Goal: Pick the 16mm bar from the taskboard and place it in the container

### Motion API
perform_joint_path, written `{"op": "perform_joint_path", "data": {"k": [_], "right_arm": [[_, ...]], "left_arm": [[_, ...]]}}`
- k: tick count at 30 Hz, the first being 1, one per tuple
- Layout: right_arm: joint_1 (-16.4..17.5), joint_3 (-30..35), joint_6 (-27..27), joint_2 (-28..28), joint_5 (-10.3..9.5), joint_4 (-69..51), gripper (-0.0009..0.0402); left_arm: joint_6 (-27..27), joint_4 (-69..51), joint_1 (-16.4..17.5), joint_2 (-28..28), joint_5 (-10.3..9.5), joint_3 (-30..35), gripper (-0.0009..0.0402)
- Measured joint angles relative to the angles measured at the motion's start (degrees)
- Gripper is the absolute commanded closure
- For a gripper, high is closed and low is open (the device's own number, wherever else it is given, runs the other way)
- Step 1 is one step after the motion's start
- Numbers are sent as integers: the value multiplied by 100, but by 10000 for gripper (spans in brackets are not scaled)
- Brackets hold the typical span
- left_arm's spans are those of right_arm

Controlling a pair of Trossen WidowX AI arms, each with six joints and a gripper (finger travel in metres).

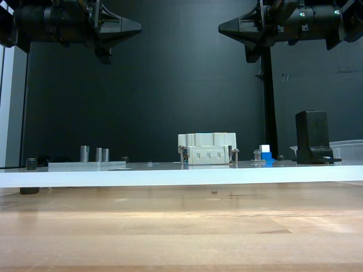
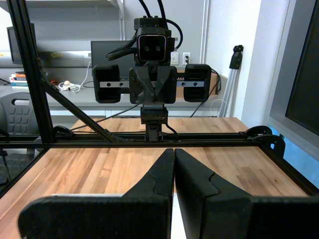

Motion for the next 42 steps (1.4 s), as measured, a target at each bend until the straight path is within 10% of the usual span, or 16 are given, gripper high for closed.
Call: {"op": "perform_joint_path", "data": {"k": [17, 42], "right_arm": [[0, 17, 162, -2, -2, -365, 393], [162, 2677, 616, 1200, 52, -6940, 393]], "left_arm": [[0, 0, 2, 0, 0, 0, 393], [0, 0, 2, 0, -2, 0, 393]]}}
